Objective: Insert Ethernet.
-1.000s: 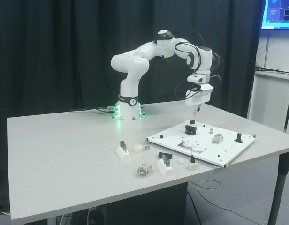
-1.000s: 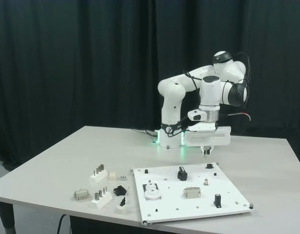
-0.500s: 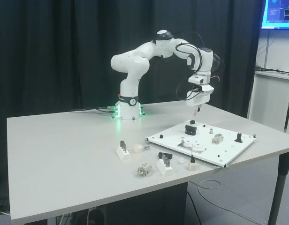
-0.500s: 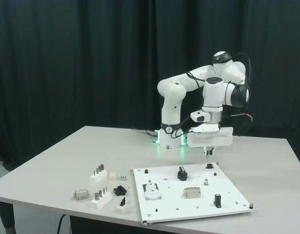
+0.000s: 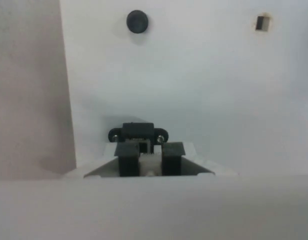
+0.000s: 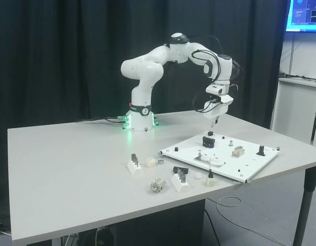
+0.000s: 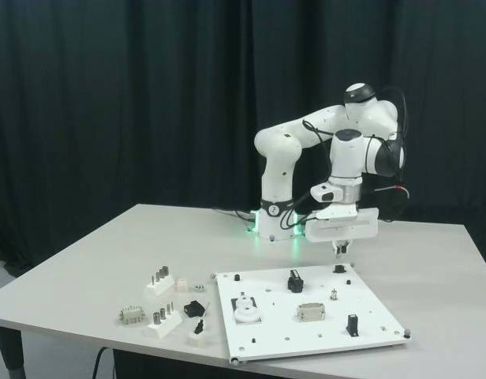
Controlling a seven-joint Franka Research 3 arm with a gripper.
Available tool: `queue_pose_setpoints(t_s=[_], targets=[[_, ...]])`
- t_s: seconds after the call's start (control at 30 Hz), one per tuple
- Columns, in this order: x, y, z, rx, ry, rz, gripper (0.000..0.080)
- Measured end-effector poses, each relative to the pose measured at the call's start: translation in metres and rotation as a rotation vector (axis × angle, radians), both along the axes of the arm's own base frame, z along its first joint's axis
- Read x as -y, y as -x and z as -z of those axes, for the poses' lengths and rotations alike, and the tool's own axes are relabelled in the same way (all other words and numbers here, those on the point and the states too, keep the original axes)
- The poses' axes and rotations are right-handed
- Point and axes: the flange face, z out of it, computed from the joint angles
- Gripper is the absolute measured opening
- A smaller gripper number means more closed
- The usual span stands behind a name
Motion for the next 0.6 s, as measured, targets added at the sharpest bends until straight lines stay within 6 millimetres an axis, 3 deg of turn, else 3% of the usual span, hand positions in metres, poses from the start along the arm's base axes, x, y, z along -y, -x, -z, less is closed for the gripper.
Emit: queue_pose_setpoints(t_s=[0.6], targets=[[-0.0004,0.002,0.0052,0.001,-0.009,-0.003,0.009]])
